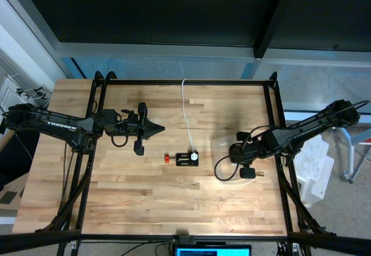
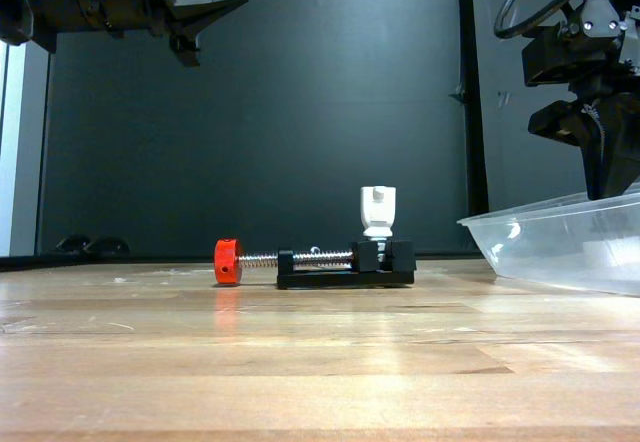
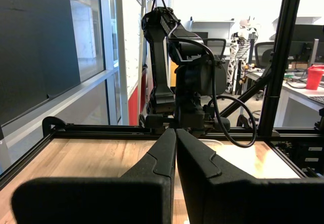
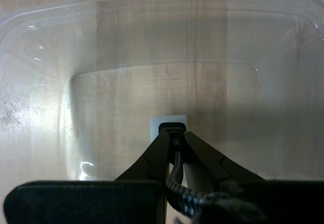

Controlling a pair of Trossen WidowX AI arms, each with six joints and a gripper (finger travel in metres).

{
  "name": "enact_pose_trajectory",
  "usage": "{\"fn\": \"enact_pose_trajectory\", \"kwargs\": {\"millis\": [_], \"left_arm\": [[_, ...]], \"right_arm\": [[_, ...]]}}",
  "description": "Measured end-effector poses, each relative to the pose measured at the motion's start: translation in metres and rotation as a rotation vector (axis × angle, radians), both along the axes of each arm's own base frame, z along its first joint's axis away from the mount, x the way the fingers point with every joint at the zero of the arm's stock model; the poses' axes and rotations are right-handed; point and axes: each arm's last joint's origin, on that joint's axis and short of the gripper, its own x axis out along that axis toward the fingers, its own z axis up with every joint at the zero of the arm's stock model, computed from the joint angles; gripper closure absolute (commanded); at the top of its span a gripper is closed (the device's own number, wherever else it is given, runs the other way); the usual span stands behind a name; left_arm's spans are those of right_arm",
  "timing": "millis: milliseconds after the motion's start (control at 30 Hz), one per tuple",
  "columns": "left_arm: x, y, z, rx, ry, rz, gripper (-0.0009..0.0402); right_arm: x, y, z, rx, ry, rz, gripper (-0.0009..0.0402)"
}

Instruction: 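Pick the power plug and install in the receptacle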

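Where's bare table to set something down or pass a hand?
Free: the near strip of the table, in front of the receptacle and tray; also the far patch between cord and frame. Crowded: centre, where the right gripper, shut on the power plug, sits in the tray. The left gripper hovers shut, left of the cord.

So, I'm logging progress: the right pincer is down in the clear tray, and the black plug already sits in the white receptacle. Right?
No. The low view shows the receptacle bare; the right wrist view shows the power plug pinched in the right pincer, down in the clear tray. The left pincer hangs shut, parked high at the left.
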Motion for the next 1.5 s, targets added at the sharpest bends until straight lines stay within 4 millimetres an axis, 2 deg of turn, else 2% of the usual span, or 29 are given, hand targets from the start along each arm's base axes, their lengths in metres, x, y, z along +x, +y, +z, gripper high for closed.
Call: {"fn": "enact_pose_trajectory", "kwargs": {"millis": [767, 1033, 1500], "left_arm": [[0.0, 0.0, 0.0, 0.0, 0.0, 0.0, 0.0393], [0.0, 0.0, 0.0002, 0.0, -0.001, 0.0, 0.0393], [0.0, 0.0, 0.0, 0.0, 0.0, 0.0, 0.0393]], "right_arm": [[-0.0001, 0.0, 0.0001, 0.0, 0.001, 0.0, 0.0393], [0.0008, 0.0003, 0.0074, -0.008, 0.009, 0.013, 0.0393], [0.0008, 0.0003, 0.008, -0.009, 0.01, 0.015, 0.0393]]}}
